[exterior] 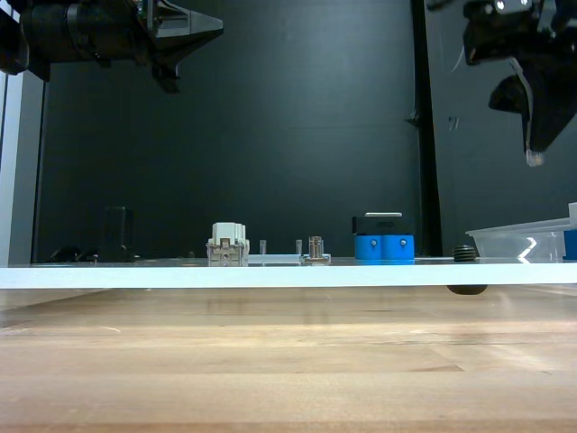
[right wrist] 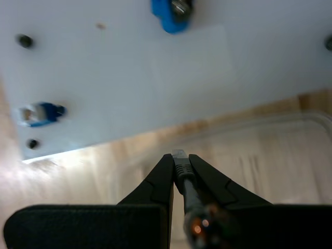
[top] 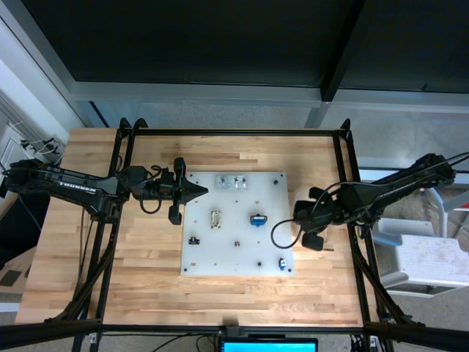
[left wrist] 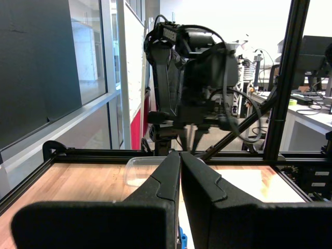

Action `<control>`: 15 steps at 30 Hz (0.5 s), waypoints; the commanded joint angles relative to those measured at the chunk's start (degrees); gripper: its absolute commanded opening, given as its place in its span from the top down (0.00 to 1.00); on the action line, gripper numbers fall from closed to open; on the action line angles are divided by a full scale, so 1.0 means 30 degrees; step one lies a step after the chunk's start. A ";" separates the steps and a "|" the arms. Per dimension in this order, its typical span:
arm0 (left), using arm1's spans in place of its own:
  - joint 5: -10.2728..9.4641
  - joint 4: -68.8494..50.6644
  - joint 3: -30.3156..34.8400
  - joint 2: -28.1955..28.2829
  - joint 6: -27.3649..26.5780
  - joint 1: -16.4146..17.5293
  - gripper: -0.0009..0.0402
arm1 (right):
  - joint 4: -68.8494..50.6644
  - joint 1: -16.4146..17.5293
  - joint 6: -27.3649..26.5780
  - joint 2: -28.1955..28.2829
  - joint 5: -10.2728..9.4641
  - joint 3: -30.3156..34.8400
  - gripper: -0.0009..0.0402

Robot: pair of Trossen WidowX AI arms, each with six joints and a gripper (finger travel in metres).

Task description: Remove the rj45 connector and place it in the container

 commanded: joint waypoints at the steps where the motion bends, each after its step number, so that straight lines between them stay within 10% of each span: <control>1: 0.0000 0.0000 0.0000 0.0000 0.0000 0.0007 0.98 | -0.0189 -0.0168 0.0168 -0.0925 0.0007 -0.0794 0.98; 15: 0.0000 0.0000 0.0000 0.0007 0.0000 0.0007 0.98 | -0.1209 -0.0597 0.0233 -0.3483 -0.0087 -0.2965 0.98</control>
